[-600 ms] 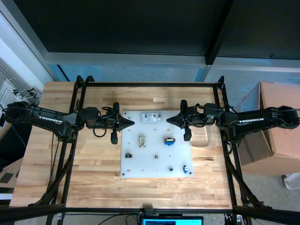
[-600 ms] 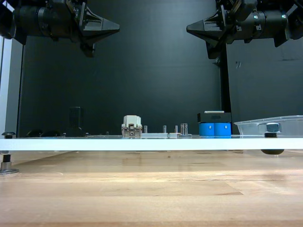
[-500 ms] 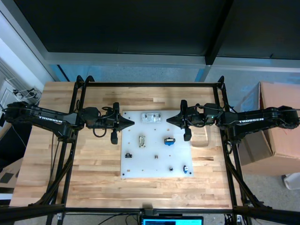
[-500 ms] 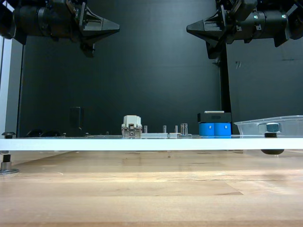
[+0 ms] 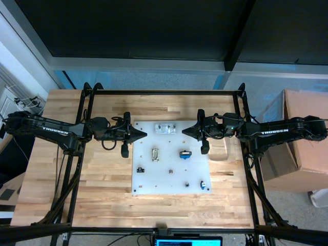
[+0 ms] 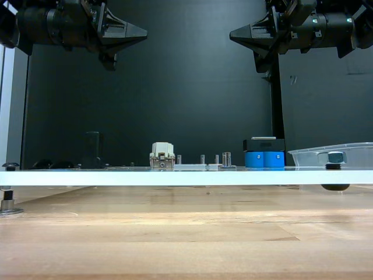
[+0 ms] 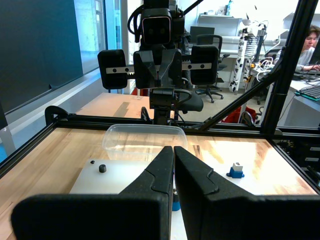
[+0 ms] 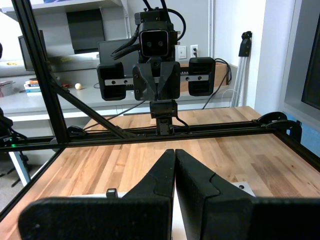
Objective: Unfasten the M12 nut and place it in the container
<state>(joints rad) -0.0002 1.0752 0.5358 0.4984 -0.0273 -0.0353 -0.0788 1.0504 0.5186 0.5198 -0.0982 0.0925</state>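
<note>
The small silver M12 nut (image 6: 334, 157) sits on its stud (image 6: 333, 167) near the near right edge of the white board (image 5: 154, 179). The clear container (image 5: 219, 154) stands just off the board's right edge, and the high and left wrist views show nothing inside it. My left gripper (image 5: 145, 134) hangs high over the board's far left edge with its fingers pressed together and nothing between them. My right gripper (image 5: 183, 131) hangs high over the far right part of the board, pointing left, also shut and holding nothing. Both are far from the nut.
A blue connector (image 5: 184, 154) and a grey connector (image 5: 155, 155) stand mid-board, and a clear block (image 5: 165, 128) sits at the far edge. A black frame rail (image 5: 164, 93) rings the table. A cardboard box (image 5: 302, 138) stands off to the right.
</note>
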